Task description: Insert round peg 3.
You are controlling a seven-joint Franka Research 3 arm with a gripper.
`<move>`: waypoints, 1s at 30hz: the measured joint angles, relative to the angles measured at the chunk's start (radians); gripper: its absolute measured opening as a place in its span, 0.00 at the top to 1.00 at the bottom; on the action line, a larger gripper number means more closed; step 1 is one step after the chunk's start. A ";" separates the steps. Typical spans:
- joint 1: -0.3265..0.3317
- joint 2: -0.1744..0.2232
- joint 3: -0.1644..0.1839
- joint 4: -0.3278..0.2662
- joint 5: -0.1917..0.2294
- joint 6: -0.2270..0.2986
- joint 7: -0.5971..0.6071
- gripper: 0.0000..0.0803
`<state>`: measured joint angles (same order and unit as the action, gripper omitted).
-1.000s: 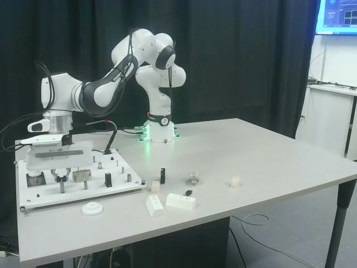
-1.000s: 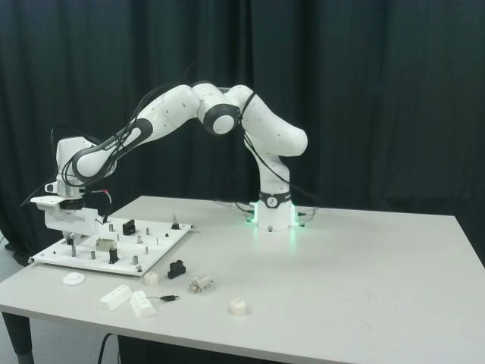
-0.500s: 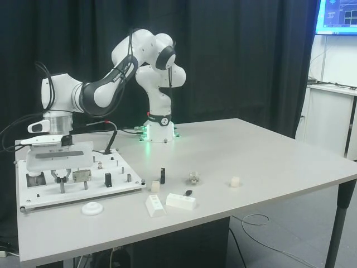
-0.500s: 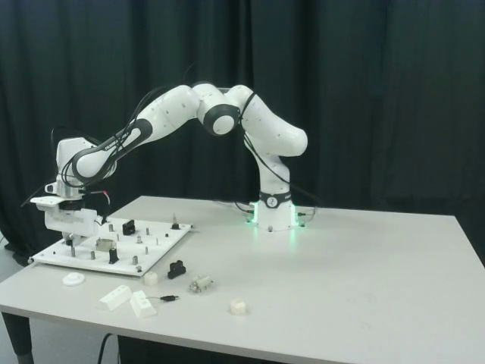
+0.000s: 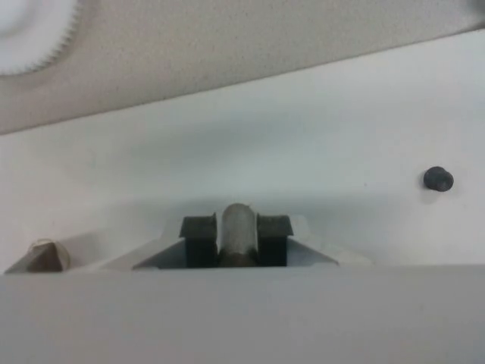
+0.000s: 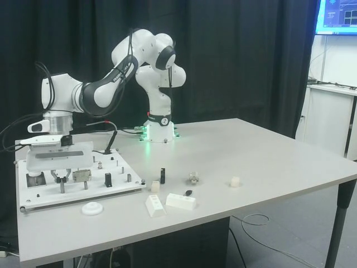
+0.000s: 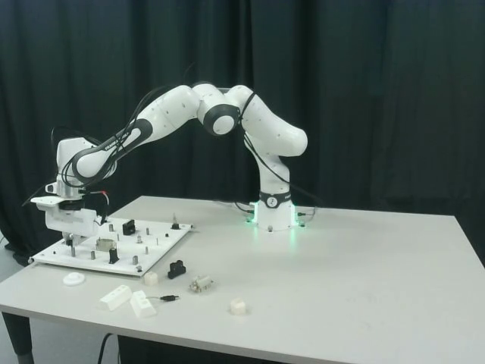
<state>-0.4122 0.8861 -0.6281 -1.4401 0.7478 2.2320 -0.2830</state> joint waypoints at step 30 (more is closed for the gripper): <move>0.006 0.000 0.011 0.012 0.028 0.045 0.072 0.05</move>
